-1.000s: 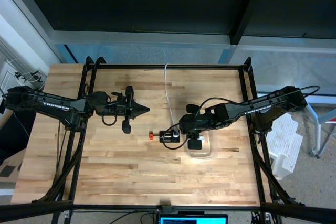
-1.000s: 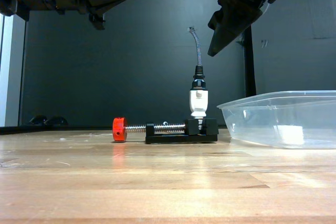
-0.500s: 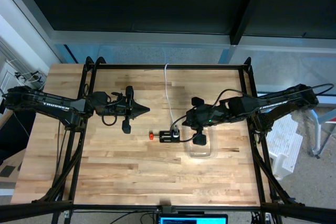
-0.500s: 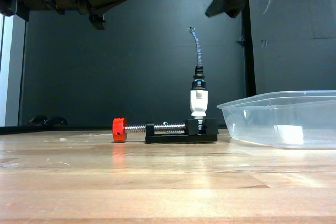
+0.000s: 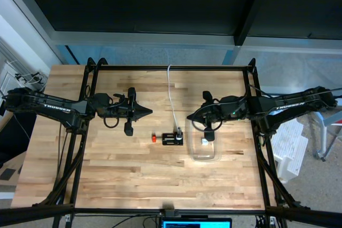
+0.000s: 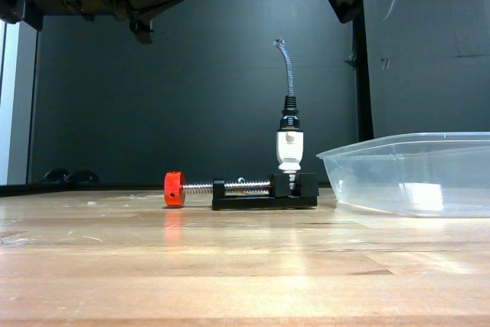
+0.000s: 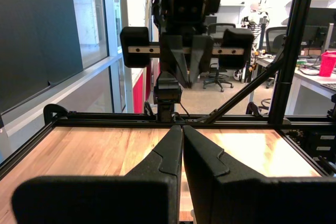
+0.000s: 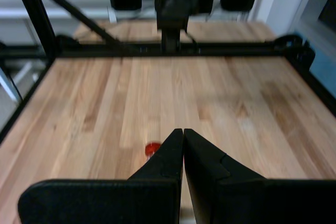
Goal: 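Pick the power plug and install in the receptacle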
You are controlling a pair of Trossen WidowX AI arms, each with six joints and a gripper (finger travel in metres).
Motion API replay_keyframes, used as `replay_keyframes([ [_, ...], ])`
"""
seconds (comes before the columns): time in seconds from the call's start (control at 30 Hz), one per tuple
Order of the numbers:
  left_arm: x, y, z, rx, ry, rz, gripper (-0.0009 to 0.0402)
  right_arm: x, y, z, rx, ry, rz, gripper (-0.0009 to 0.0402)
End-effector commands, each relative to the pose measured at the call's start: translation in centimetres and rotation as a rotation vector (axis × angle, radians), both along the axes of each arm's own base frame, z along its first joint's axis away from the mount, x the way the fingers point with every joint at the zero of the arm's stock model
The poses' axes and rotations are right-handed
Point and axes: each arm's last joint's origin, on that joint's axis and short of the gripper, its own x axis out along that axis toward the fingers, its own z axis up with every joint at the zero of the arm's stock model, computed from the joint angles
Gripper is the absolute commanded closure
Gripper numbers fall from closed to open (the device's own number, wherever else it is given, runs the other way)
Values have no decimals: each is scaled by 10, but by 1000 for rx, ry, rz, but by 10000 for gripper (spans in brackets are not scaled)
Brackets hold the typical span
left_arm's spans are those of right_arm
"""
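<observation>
The receptacle [image 5: 172, 139] lies mid-table: a black blocky body [image 6: 264, 189] with a red-orange knob [image 6: 174, 188] and an upright white socket piece [image 6: 289, 148]. Its white cable [image 5: 171, 94] runs to the far edge. The power plug is hidden; I cannot pick it out in any view. My right gripper [image 5: 189, 117] hovers high, behind and to the right of the receptacle, shut with nothing held [image 8: 183, 132]. The knob [image 8: 152, 149] shows beyond its tips. My left gripper [image 5: 148, 112] hangs high over the table's left half, shut and empty [image 7: 182, 129].
A clear plastic tray [image 5: 206, 156] sits just right of the receptacle, with a tiny whitish cube [image 5: 204, 141] inside. In the low view the tray [image 6: 409, 174] fills the right foreground. A black frame [image 5: 171, 68] borders the table's far and side edges.
My right gripper has risen from just above the receptacle and drawn back to the right, levelling out, still shut. The left arm and the receptacle have not moved.
</observation>
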Motion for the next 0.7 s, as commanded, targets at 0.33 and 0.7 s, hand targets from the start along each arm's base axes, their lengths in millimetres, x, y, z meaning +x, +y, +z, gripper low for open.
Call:
replay_keyframes([
  [0.33, 0, 0, 0, 0, 0, 0, 393, -20, -16, -8, 19, -229, -19, 393],
  [0.7, 0, 0, 0, 0, -1, 0, 393, -31, -24, -20, 39, -311, -14, 393],
])
